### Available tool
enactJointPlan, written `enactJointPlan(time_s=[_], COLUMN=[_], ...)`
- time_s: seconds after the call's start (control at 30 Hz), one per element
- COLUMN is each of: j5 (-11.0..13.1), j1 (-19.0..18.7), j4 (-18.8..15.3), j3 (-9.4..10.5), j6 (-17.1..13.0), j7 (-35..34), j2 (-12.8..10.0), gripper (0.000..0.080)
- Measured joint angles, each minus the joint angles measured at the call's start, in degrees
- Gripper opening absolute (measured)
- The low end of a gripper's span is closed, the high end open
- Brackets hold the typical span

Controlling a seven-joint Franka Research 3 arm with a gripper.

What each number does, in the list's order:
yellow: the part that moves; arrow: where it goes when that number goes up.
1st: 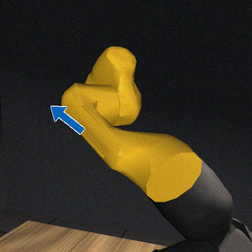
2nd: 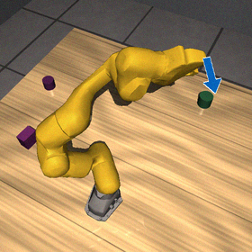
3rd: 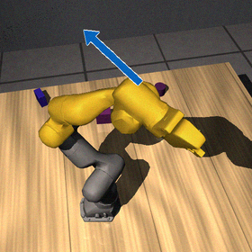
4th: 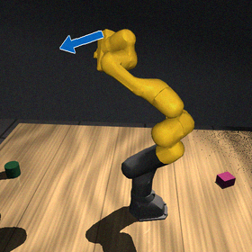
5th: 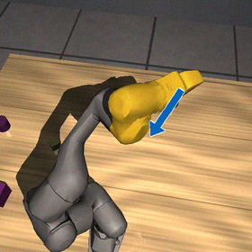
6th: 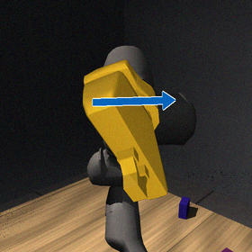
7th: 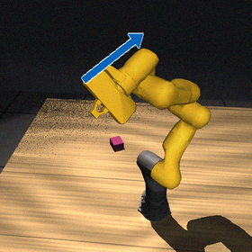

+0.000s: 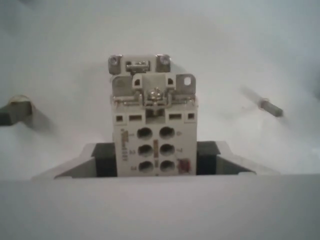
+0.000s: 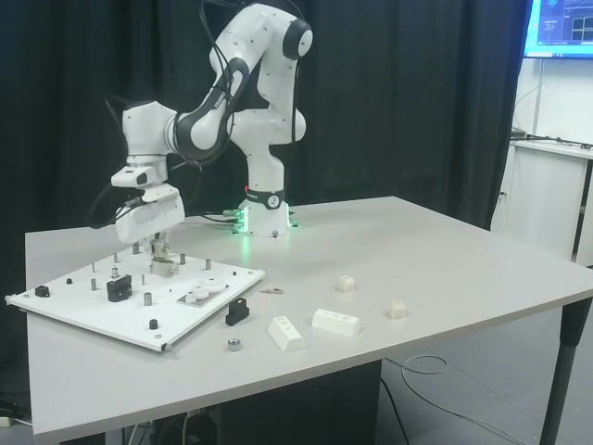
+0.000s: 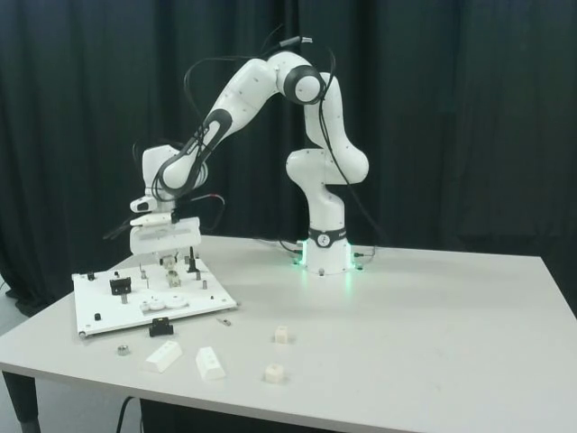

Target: Remove waterproof.

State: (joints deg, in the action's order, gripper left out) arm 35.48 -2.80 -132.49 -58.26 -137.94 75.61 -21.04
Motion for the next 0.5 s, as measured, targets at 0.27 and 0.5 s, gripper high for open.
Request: enactJointPlan(time_s=[0.27, 0.5], j5=[-2.65, -3.73], j1=[-0.02, -0.02], j4=[0.95, 1.35], j3=[-1.58, -2.28], j6=[3.34, 4.76], j7=[-0.04, -0.12], j2=[3.18, 4.93], gripper=[0.0317, 0.0316])
